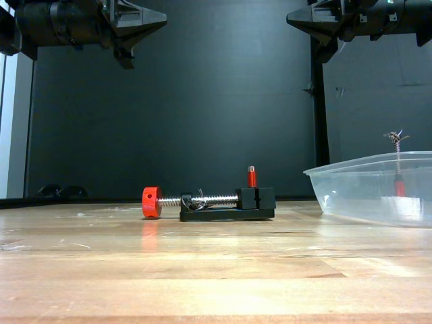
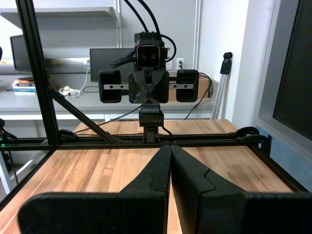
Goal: Pick the RCA connector and install on taskboard
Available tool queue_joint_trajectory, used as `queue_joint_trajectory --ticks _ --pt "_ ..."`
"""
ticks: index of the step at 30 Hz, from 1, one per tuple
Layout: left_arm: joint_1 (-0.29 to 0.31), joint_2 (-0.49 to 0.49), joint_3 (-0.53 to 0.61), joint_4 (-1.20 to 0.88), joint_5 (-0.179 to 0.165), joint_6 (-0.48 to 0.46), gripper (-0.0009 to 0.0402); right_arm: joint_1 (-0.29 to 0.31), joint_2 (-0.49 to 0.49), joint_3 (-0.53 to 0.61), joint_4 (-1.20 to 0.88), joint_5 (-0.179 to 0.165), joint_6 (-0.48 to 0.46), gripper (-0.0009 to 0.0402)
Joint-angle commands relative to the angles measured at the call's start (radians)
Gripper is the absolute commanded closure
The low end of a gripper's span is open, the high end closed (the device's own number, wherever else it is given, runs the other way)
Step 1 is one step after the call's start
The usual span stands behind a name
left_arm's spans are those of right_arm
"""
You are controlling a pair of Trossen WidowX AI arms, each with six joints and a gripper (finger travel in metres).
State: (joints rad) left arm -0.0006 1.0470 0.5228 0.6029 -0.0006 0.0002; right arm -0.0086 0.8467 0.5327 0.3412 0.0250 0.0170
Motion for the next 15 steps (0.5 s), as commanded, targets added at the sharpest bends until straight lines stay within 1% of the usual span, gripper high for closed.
queue_joint_trajectory --ticks 1,10,15 --pt "0.000 0.000 0.000 0.000 0.000 0.000 0.0393 0.000 0.000 0.000 0.000 0.000 0.001 0.0393" --pt "0.001 0.000 0.000 0.000 0.000 0.000 0.0393 0.000 -0.001 0.002 -0.024 0.001 0.004 0.0393" --pt "0.000 0.000 0.000 0.000 0.000 0.000 0.0393 0.003 -0.003 0.078 -0.270 0.008 0.001 0.0393"
